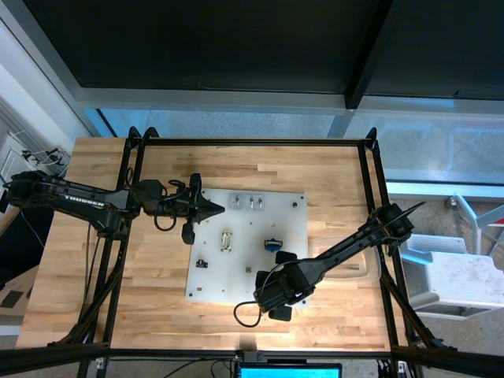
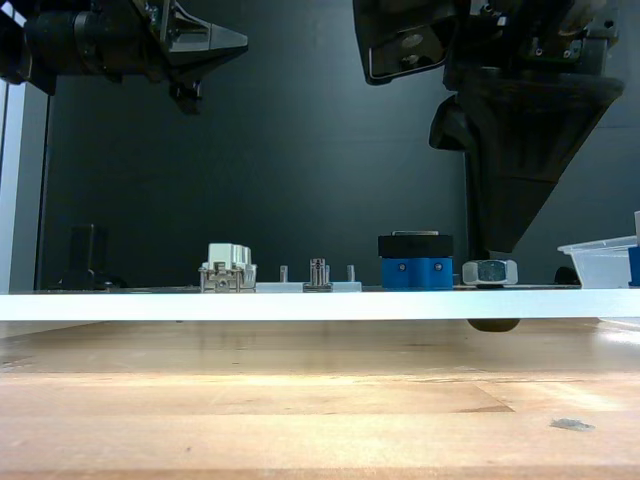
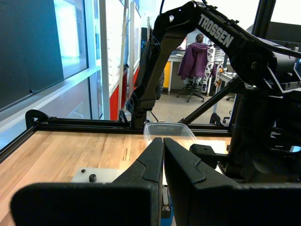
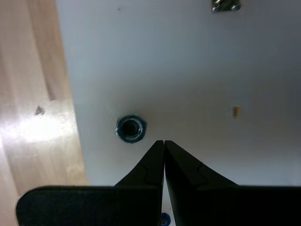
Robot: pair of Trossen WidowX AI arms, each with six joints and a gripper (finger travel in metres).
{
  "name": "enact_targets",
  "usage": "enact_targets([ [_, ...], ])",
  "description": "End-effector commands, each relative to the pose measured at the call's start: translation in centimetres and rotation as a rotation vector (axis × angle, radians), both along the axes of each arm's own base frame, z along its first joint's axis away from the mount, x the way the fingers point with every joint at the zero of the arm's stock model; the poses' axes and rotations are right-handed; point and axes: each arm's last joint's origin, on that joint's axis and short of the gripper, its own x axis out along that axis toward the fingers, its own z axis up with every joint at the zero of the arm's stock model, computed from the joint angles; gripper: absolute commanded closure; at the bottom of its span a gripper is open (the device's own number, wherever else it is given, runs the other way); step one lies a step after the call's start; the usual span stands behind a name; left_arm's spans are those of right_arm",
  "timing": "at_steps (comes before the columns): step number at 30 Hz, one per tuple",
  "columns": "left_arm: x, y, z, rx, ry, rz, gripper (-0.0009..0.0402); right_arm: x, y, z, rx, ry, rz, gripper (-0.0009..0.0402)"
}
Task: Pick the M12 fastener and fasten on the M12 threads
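Right claw hovers beside nut near board edge; left claw hangs aloft.

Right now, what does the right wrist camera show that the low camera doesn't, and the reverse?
Right wrist only: the silver nut's dark centre seen from above, with the right gripper's shut fingers beside it, not touching. Low only: the nut's flat sides, the clear tray at right, and the left gripper raised high at left. Both: the nut sitting low on the white board.
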Motion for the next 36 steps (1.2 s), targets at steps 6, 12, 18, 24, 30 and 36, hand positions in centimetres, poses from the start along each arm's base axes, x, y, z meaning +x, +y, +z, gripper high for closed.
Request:
enact_targets([
  [6,0.0,0.0,0.0,0.000,0.000,0.000,0.0393,0.1,0.1,-0.5,0.005,-0.010,-0.003,0.0393],
  [12,0.0,0.0,0.0,0.000,0.000,0.000,0.0393,0.2,0.1,-0.6,0.017,-0.014,-0.002,0.0393],
  [18,0.0,0.0,0.0,0.000,0.000,0.000,0.0393,0.0,0.9,-0.5,0.255,0.105,0.098,0.0393],
  [24,0.0,0.0,0.0,0.000,0.000,0.000,0.0393,-0.3,1.0,-0.2,0.319,0.147,0.116,0.0393],
  [30,0.0,0.0,0.0,0.000,0.000,0.000,0.0393,-0.2,0.9,-0.1,0.264,0.119,0.104,0.0393],
  [36,0.0,0.0,0.0,0.000,0.000,0.000,0.0393,0.0,0.3,-0.1,0.091,0.027,0.056,0.0393],
])
